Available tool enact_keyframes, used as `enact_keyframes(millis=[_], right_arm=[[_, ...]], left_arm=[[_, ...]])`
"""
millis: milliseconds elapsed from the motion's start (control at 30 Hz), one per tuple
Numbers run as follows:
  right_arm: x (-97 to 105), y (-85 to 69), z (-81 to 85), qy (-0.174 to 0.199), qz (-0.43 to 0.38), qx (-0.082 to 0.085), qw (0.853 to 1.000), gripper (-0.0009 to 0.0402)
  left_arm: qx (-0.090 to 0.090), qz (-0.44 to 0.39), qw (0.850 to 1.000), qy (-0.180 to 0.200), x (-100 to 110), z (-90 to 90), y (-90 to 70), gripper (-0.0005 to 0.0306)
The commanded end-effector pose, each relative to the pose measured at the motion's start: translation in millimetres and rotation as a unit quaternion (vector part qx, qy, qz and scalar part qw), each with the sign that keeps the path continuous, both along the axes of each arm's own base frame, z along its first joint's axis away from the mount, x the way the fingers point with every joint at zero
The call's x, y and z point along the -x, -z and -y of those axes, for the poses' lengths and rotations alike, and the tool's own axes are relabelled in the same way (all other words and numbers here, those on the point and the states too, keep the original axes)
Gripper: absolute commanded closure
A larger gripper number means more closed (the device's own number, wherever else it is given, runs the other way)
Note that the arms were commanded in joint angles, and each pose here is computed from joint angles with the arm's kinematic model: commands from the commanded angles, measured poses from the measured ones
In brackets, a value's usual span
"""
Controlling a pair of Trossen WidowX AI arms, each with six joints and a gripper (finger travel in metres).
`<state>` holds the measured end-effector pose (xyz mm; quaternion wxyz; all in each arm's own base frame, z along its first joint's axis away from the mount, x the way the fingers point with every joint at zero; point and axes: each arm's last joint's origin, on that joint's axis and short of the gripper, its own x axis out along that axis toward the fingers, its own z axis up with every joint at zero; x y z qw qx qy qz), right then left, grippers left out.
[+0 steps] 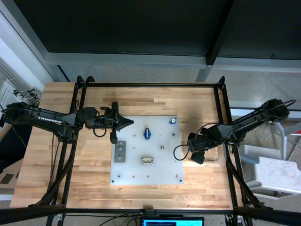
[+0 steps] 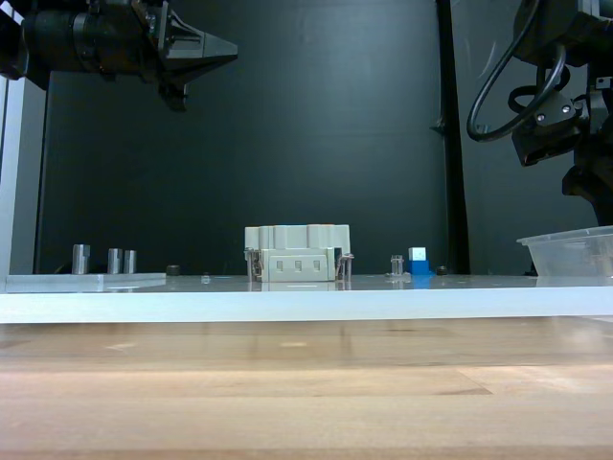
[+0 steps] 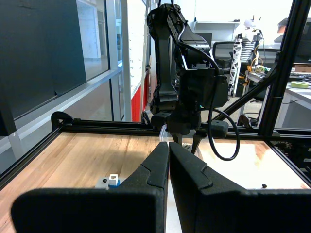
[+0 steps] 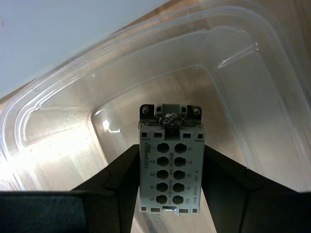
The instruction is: Remove the HAN10-E connector and place it in the container
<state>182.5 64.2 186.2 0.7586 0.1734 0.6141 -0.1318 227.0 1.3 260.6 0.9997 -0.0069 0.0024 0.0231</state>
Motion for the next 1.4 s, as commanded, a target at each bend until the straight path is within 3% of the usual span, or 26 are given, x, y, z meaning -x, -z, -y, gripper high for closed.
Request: enact_keyframes(millis=[33, 433, 633, 800, 1233, 1400], right_arm=[[0, 0.5, -0.4, -0.002, -0.001, 0.000, 1.000, 0.0293], [-1, -0.7, -1.9, -0.003, 0.003, -0.002, 1.000, 0.0161], [-1, -2.4, -2.6, -0.005, 0.006, -0.004, 1.000, 0.0115], [1, -7.7, -2.4, -0.007, 0.002, -0.005, 1.000, 0.0107], [14, -43.1, 2.3, -0.007, 0.010, -0.008, 1.000, 0.0107], [17, -49.8, 2.9, -0.008, 0.009, -0.009, 1.000, 0.0107]], left_arm=[[0.000, 0.000, 1.000, 0.000, 0, -0.1, -0.1, 0.0300], [0.000, 0.000, 1.000, 0.000, 0, -0.1, -0.1, 0.0300], [0.000, 0.000, 1.000, 0.000, 0, -0.1, -0.1, 0.0300], [0.000, 0.000, 1.000, 0.000, 0, 0.0, -0.1, 0.0300], [0.000, 0.000, 1.000, 0.000, 0, 0.0, -0.1, 0.0300], [0.000, 0.000, 1.000, 0.000, 0, -0.1, -0.1, 0.0300]])
